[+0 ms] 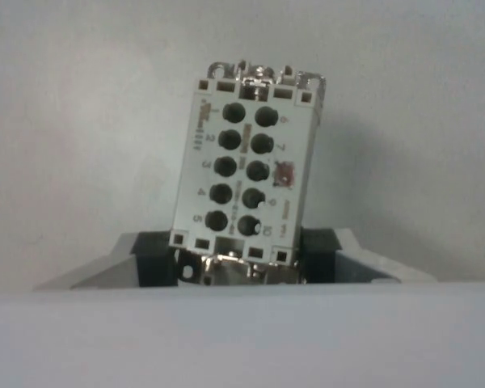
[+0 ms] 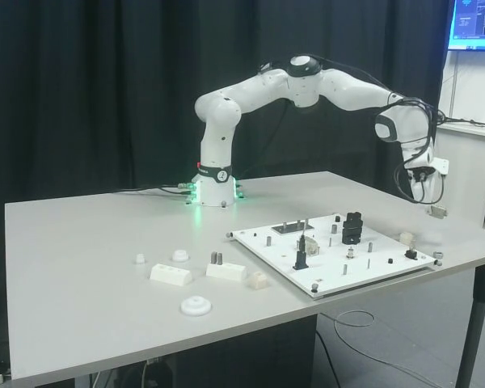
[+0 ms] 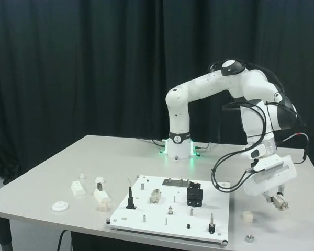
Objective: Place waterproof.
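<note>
My gripper (image 1: 236, 260) is shut on the waterproof connector (image 1: 242, 170), a white rectangular block with ten numbered black holes and metal clips at both ends. Black fingers (image 1: 155, 257) clamp its lower end. In the first room view the gripper (image 2: 433, 202) hangs at the table's far right side with the connector (image 2: 439, 210) at its tip. The second room view shows the gripper (image 3: 276, 197) low over the table, just right of the white assembly board (image 3: 162, 222), the connector (image 3: 280, 203) pointing down and outward.
The board (image 2: 376, 271) carries black fixtures (image 2: 352, 228), pegs and a black upright part (image 2: 302, 252). Loose white parts (image 2: 170, 275) and a white gear (image 2: 196, 305) lie to its left. A small white cube (image 3: 247, 216) and a nut (image 3: 248, 238) sit near the gripper.
</note>
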You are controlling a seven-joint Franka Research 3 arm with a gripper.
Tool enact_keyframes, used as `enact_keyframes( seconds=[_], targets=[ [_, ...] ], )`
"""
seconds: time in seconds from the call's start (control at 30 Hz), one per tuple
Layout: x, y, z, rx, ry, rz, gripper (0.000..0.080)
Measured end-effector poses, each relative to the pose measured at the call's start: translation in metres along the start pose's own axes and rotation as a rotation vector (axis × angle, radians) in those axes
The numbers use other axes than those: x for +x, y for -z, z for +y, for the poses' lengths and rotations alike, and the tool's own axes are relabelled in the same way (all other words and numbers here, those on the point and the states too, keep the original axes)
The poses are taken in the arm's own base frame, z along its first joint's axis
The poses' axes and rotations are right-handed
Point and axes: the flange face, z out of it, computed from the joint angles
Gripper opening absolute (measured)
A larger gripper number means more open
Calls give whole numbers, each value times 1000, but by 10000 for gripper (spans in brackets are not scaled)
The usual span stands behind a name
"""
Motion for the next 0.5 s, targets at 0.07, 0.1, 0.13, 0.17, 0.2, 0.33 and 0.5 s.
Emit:
enact_keyframes(
  seconds=[0.07,0.1,0.13,0.17,0.2,0.33,0.5],
  targets=[
    [0,1,0,0,0,0,324],
    [0,2,-1,0,-1,0,324],
    [0,3,-1,-1,-1,0,324],
    [0,3,-1,-1,-2,1,324],
    [0,3,-1,-1,-2,1,324],
    [-1,4,-2,0,-4,1,324],
    [-3,3,-4,0,-8,1,324]
  ],
)
